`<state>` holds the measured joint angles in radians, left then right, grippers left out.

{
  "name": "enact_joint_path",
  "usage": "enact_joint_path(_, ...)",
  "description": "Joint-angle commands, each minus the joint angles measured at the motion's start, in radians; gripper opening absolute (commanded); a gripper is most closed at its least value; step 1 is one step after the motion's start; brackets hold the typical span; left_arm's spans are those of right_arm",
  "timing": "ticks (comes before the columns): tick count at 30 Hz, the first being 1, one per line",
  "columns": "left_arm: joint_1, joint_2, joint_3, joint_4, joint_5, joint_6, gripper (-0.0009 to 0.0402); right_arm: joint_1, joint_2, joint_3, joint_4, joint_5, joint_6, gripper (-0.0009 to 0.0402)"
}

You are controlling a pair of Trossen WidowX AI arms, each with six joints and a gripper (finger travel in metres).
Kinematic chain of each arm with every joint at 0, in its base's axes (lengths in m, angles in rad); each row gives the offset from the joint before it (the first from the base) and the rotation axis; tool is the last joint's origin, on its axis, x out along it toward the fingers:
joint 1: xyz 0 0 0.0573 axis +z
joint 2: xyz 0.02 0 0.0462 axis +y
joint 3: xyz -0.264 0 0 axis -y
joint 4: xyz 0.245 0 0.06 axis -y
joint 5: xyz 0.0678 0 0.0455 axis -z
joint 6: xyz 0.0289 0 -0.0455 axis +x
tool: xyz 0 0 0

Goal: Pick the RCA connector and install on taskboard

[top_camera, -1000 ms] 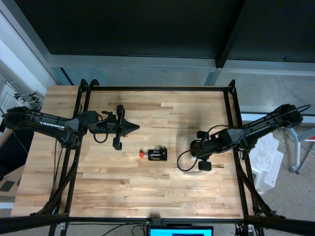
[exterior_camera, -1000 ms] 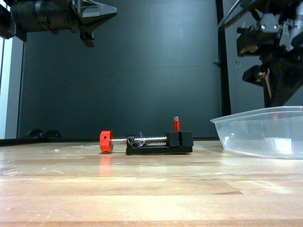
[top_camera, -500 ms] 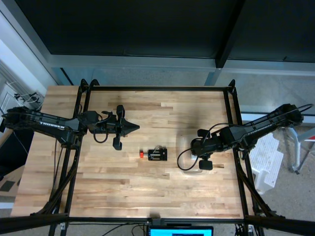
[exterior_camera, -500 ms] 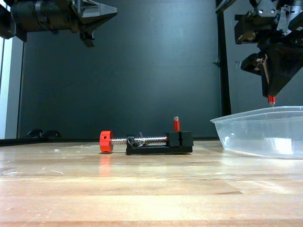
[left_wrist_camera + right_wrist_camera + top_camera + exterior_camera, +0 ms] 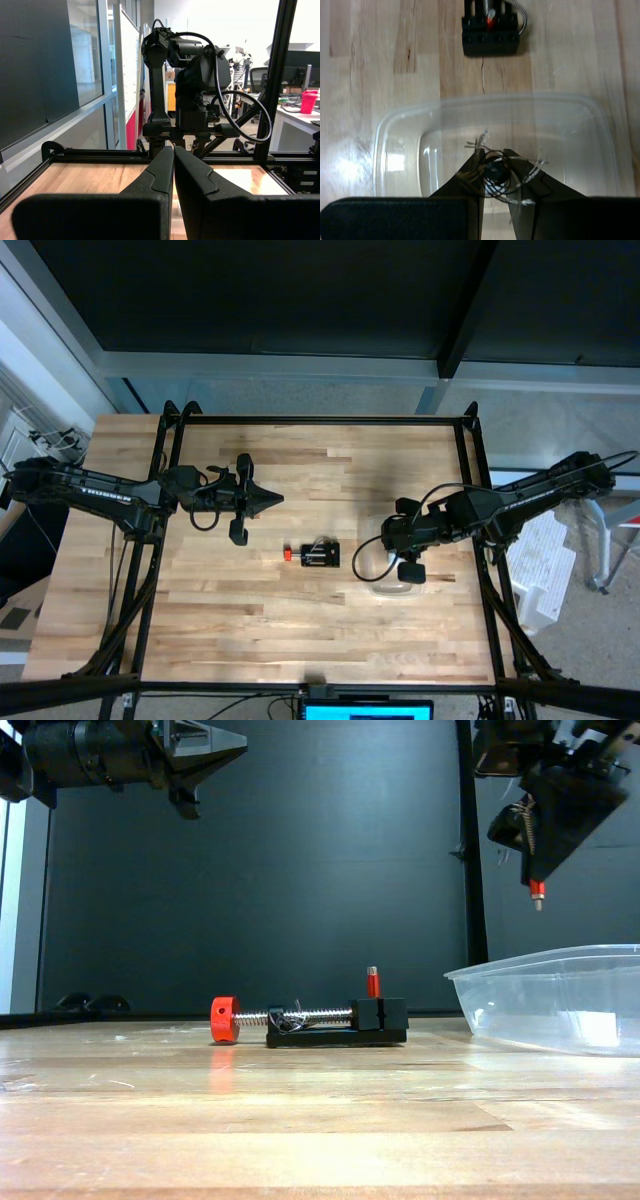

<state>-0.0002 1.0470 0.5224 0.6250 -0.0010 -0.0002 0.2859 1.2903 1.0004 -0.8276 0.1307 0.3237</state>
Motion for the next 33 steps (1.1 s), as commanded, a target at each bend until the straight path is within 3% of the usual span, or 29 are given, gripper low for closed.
enact_joint_path(1, 0.000, 0.000, 0.000, 0.000, 0.000, 0.000, 0.0000, -0.012, 0.033, 0.030, 0.001, 0.000, -0.011, 0.0000)
enact_joint_path(33, 0.000, 0.000, 0.000, 0.000, 0.000, 0.000, 0.0000, -0.093, 0.452, 0.358, 0.081, 0.000, -0.089, 0.0000)
